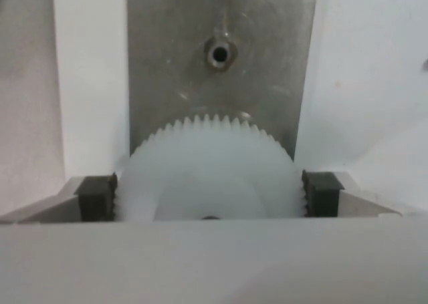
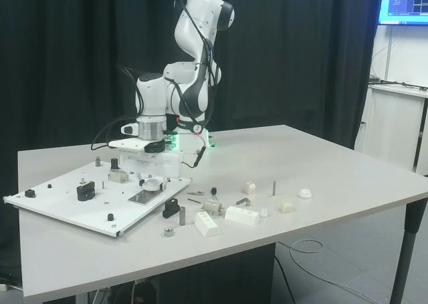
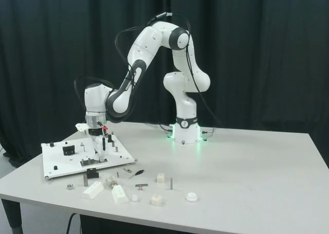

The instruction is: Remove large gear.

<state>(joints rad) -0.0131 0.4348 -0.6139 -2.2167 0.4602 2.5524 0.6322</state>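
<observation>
Pincer [image 1: 210, 196]: clamped on large gear [image 1: 210, 177], black pads biting opposite toothed edges.
Handling: likely light, stiff plastic; teeth aid grip.
Setting: grey plate [image 1: 221, 63], white board [image 2: 60, 200].

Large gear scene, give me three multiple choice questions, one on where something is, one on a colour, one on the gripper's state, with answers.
1. Where is the large gear?
A. between the two fingertips, over the grey metal plate
B. on the bare table beside the arm's base
C. on the floor

2. What colour is the large gear?
A. black
B. green
C. white

3. What is the gripper doing?
A. hanging wide open and far from the gear
B. shut on the gear
C. holding a cable

Answers: 1 A, wrist view shows it there. 2 C, it is plainly white. 3 B, both black pads meet its teeth.
</observation>
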